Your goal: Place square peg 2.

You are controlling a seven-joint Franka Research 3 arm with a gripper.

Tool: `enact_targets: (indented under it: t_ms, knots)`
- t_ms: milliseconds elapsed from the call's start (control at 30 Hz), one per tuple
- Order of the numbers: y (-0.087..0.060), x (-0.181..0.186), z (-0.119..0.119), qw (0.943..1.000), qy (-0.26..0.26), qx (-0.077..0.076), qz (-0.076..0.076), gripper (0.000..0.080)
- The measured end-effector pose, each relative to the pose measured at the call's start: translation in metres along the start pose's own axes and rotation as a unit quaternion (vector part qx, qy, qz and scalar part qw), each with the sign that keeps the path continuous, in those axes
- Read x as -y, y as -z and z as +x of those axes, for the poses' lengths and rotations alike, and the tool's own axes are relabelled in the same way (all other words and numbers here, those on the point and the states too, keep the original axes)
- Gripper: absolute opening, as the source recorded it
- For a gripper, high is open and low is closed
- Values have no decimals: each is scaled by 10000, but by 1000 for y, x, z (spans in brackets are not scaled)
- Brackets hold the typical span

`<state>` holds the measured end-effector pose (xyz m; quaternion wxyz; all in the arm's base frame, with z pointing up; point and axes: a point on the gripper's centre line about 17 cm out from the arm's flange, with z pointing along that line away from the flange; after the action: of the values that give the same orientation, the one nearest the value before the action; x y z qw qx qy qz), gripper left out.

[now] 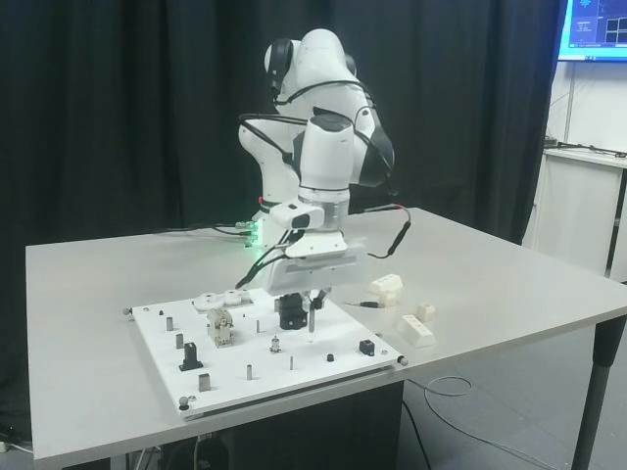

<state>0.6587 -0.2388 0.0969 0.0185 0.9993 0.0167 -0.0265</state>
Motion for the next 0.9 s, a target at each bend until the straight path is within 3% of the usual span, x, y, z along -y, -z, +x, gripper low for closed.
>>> enact_targets:
  t_ms: [900]
  knots:
    - [7,-4,0,10000,-19,16,-12,64]
